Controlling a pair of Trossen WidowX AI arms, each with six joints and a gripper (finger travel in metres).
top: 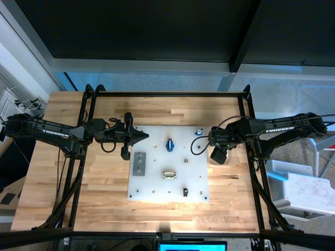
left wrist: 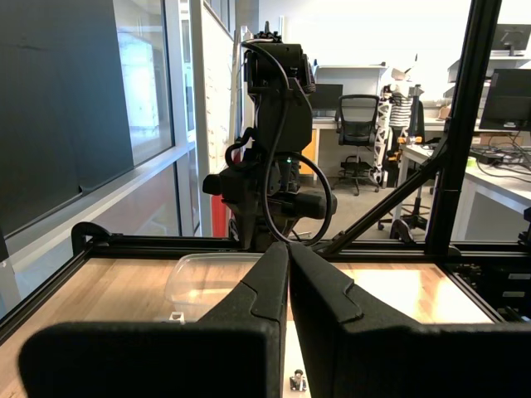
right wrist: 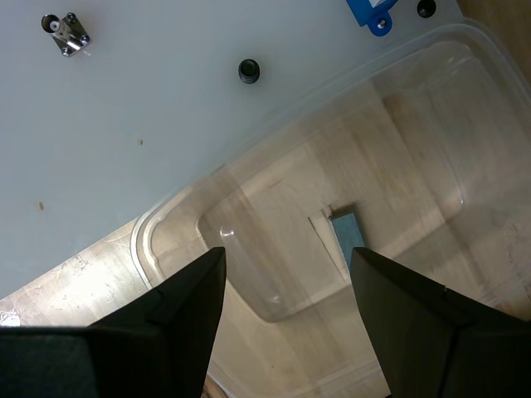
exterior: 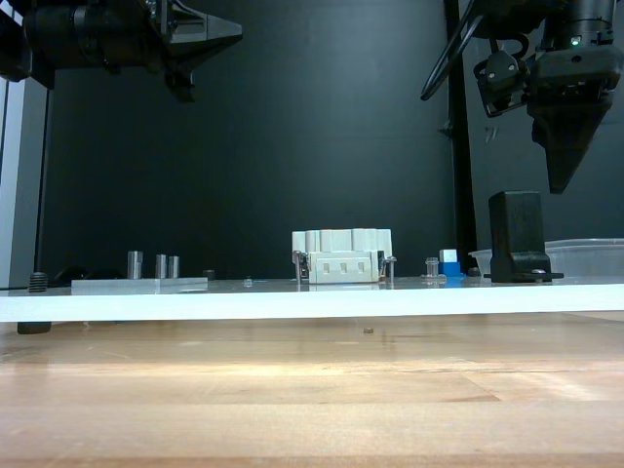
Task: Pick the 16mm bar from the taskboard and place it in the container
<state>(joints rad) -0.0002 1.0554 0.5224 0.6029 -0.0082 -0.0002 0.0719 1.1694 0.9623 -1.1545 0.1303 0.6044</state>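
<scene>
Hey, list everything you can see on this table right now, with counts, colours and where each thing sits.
table: one, light wood, under everything.
taskboard: one, white, middle of the table.
grey block: one, grey metal, left part of the taskboard.
blue knob: one, blue, far middle of the taskboard.
connector: one, pale, taskboard centre.
black upright fitting: one, black, near the taskboard's near edge.
16mm bar: one, dark, on the taskboard close to the container.
container: one, clear, at the taskboard's right edge.
grey piece: one, grey, seen through the container; inside or beneath, cannot tell.
left claw: one, black, shut, above the taskboard's far left corner.
right claw: one, black, open, above the container.
</scene>
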